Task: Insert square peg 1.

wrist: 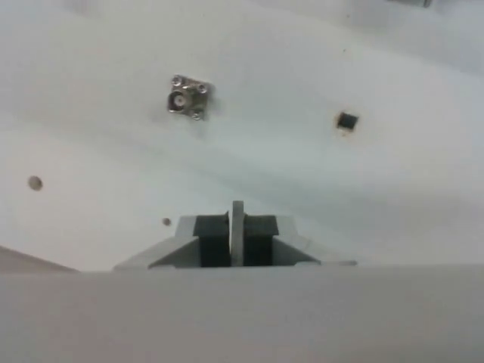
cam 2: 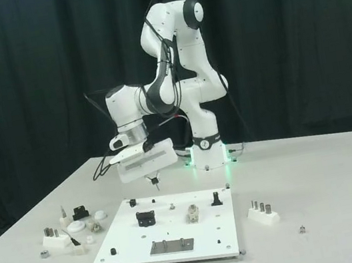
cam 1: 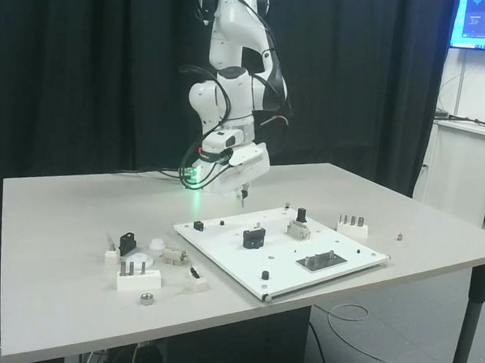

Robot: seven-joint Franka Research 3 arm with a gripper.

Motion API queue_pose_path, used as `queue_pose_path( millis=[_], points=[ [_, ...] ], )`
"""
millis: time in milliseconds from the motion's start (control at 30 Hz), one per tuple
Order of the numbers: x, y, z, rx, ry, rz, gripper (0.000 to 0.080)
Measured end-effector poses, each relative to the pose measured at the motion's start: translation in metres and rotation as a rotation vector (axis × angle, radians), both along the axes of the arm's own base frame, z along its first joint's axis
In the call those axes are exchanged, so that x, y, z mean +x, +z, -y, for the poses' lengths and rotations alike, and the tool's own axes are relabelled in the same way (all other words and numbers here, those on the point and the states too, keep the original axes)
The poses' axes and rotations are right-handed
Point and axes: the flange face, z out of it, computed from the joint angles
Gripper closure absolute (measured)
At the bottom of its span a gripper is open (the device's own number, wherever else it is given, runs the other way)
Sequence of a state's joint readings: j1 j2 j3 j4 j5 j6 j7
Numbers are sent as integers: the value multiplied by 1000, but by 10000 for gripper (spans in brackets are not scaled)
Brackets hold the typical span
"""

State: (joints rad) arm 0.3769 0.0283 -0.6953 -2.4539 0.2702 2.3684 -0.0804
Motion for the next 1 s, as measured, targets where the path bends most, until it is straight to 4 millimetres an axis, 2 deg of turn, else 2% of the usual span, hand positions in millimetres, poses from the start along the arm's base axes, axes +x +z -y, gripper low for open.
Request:
queue_pose_path(
  millis=[433,1000],
  points=[
    [-8,-5,-19,-18,-126,-58,767],
    [-22,-19,-25,-16,-123,-99,767]
  ],
)
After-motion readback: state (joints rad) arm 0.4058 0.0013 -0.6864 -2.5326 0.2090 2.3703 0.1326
